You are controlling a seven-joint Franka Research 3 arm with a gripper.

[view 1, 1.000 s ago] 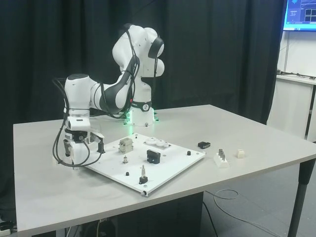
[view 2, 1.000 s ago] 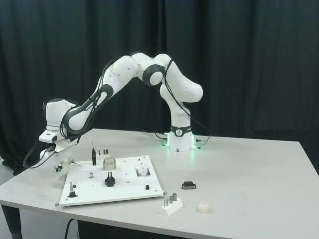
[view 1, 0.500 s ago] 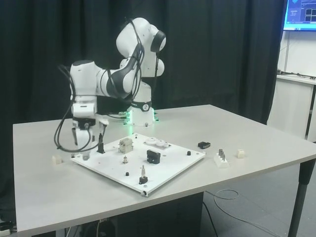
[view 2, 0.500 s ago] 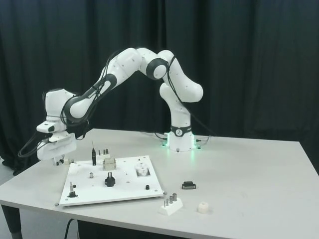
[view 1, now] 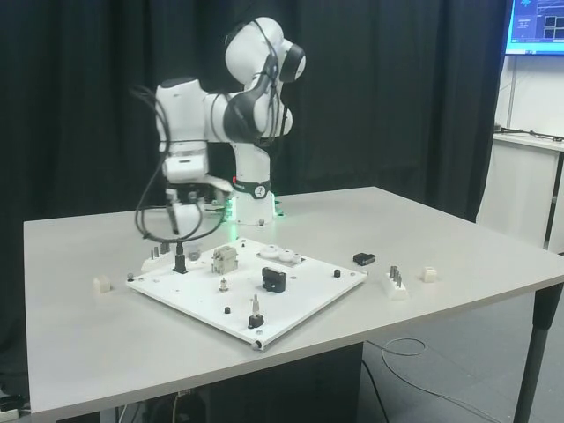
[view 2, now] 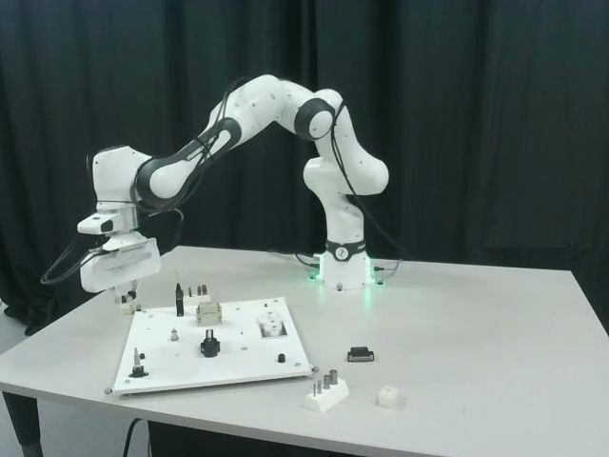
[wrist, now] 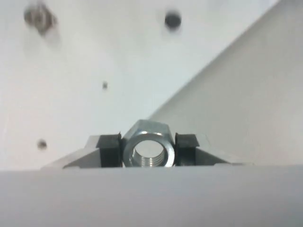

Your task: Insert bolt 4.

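The gripper (wrist: pixel 148 149) is clamped on a hex-headed bolt (wrist: pixel 148 147), its head seen end-on between the black pads (wrist: pixel 108 149) in the wrist view, so the pick-up looks done. In both room views the arm holds it in the air above the far left edge of the white board (view 1: pixel 304 295), near the tall black pin (view 1: pixel 179 257), the bolt touching nothing else. Left, as I judge it: carry to the right hole, which I cannot pick out, line up, lower and let go
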